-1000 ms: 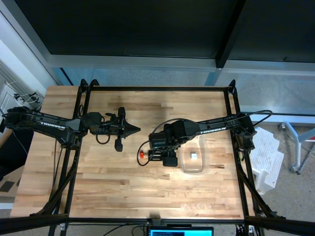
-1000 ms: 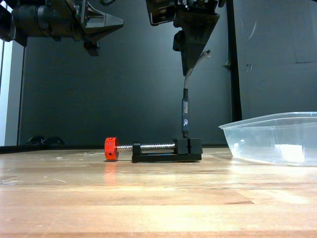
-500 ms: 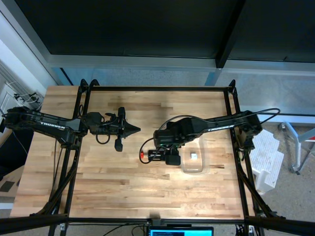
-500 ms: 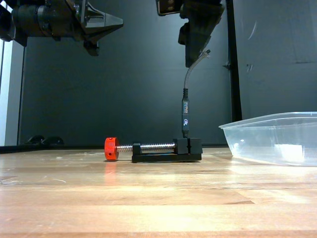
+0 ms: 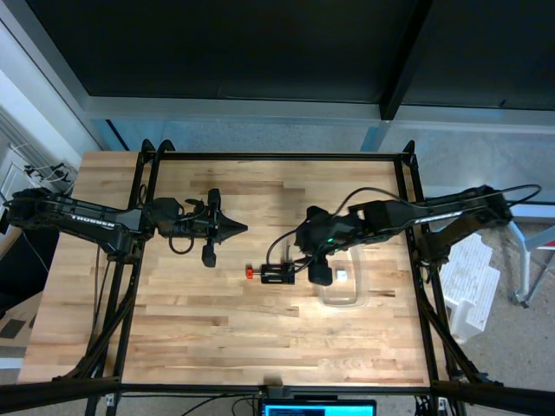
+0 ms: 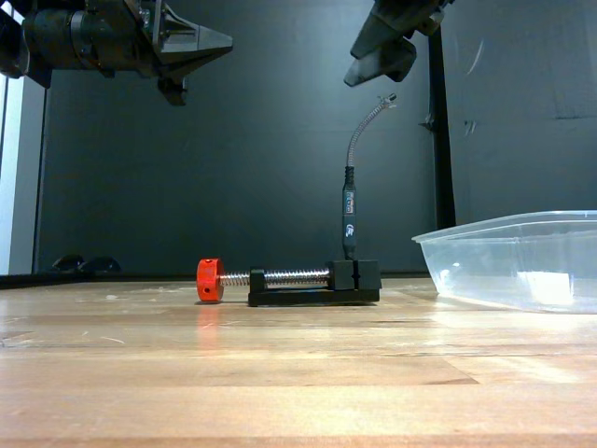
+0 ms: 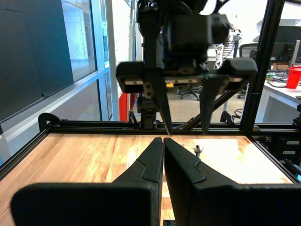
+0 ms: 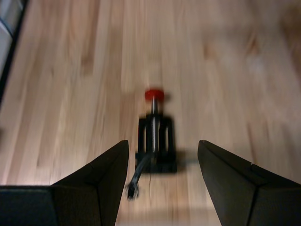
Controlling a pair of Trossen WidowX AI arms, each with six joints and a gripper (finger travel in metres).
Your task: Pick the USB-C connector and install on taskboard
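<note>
Dark-grey USB-C connector upright in taskboard; probably light, stiff; best pinched at plug body; right pincer open above; left pincer closed near table left edge.

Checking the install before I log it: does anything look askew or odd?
Nothing stands out. The USB-C connector stands upright in the taskboard, its cable stub bending slightly above. The right tool, open, hangs clear above it; the left tool, shut, is parked high, away to the left.
</note>
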